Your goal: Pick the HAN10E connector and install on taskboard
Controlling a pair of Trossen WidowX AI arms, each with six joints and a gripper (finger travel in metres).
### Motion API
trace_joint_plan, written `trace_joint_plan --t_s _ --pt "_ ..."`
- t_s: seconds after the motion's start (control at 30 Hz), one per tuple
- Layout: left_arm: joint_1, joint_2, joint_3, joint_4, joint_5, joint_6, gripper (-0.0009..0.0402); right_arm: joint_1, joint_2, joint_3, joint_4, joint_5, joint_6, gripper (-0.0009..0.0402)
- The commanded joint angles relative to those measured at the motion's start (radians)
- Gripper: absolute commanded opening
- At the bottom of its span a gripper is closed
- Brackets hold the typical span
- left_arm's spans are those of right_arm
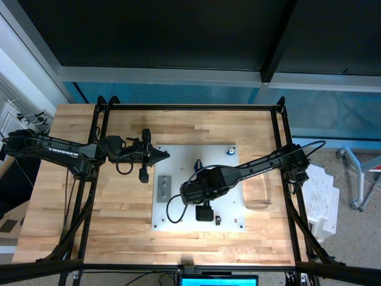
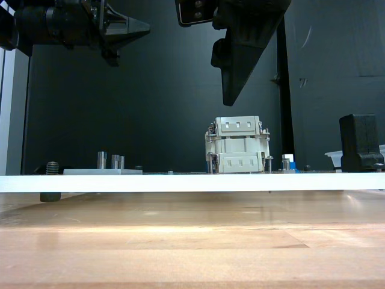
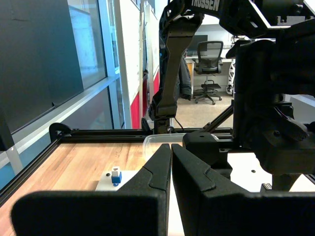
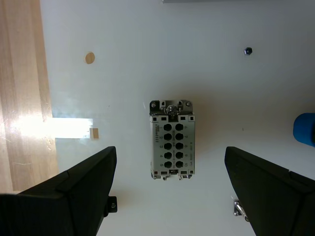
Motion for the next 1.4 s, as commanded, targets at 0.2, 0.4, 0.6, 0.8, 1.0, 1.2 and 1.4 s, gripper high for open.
trace_joint_plan --t_s 0.2,0.4,0.6,0.8,1.0,1.2,1.4 --pt "0.000 0.000 0.000 0.000 0.000 0.000 0.0001 -0.045 -0.116 -0.078 0.033 0.012 -0.072 0.0244" --pt "0.000 0.000 0.000 0.001 0.000 0.000 0.0001 -0.098 -0.241 -0.180 0.064 0.049 -0.107 0.0185" --pt "0.000 0.000 0.000 0.000 0.000 0.000 0.0001 -0.159 -0.386 -0.315 0.169 0.049 -0.166 0.0124" --pt "0.000 0.000 0.000 0.000 0.000 0.000 0.0001 -0.243 -0.534 -0.444 0.244 0.048 -0.213 0.0070" --pt "0.000 0.000 0.000 0.000 0.000 0.000 0.0001 -0.312 -0.682 -0.557 0.377 0.045 -0.265 0.0027" --pt "0.000 0.000 0.000 0.000 0.000 0.000 0.0001 -0.341 -0.820 -0.681 0.559 -0.002 -0.284 0.0001" --pt "0.000 0.000 0.000 0.000 0.000 0.000 0.0001 -0.342 -0.928 -0.821 0.744 -0.008 -0.275 0.0000"
